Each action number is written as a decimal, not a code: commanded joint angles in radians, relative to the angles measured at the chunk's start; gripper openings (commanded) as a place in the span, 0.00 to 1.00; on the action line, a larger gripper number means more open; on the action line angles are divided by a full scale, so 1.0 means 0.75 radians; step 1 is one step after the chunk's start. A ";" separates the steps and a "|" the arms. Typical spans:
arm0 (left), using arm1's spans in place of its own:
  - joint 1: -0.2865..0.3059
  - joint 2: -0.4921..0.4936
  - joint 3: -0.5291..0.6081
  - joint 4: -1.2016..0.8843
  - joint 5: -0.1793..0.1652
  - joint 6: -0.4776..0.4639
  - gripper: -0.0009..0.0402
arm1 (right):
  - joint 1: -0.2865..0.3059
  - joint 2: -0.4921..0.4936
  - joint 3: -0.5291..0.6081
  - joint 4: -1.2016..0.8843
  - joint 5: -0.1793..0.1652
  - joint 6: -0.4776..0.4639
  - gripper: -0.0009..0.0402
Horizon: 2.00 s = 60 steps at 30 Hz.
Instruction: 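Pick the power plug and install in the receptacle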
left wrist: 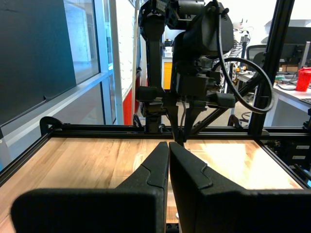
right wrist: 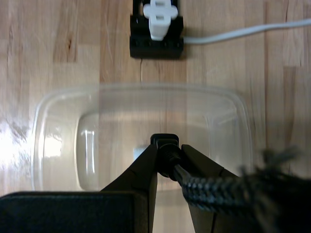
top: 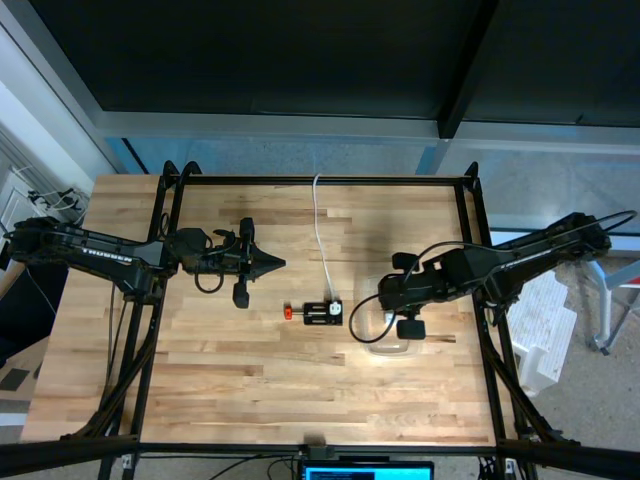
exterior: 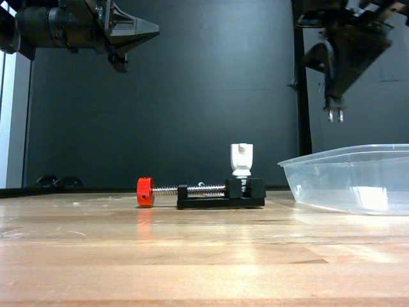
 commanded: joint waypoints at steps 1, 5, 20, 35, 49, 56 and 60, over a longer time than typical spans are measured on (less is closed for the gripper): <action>0.000 0.000 0.000 0.000 0.001 0.000 0.02 | -0.017 0.072 0.059 0.014 -0.002 -0.003 0.02; 0.000 0.000 0.000 0.000 0.001 0.000 0.02 | -0.044 0.171 0.138 0.020 -0.002 -0.016 0.02; 0.001 0.000 0.000 0.000 0.000 0.000 0.02 | -0.098 0.478 0.420 0.055 -0.001 -0.083 0.02; 0.000 0.000 0.000 0.000 0.001 0.001 0.02 | -0.110 0.601 0.492 0.086 -0.001 -0.138 0.02; 0.000 0.000 0.000 0.000 0.001 0.000 0.02 | -0.110 0.608 0.490 0.117 -0.001 -0.154 0.02; 0.000 0.000 0.000 0.000 0.001 0.000 0.02 | -0.110 0.608 0.482 0.124 -0.001 -0.165 0.02; 0.000 0.000 0.000 0.000 0.001 0.000 0.02 | -0.110 0.608 0.479 0.119 -0.001 -0.168 0.02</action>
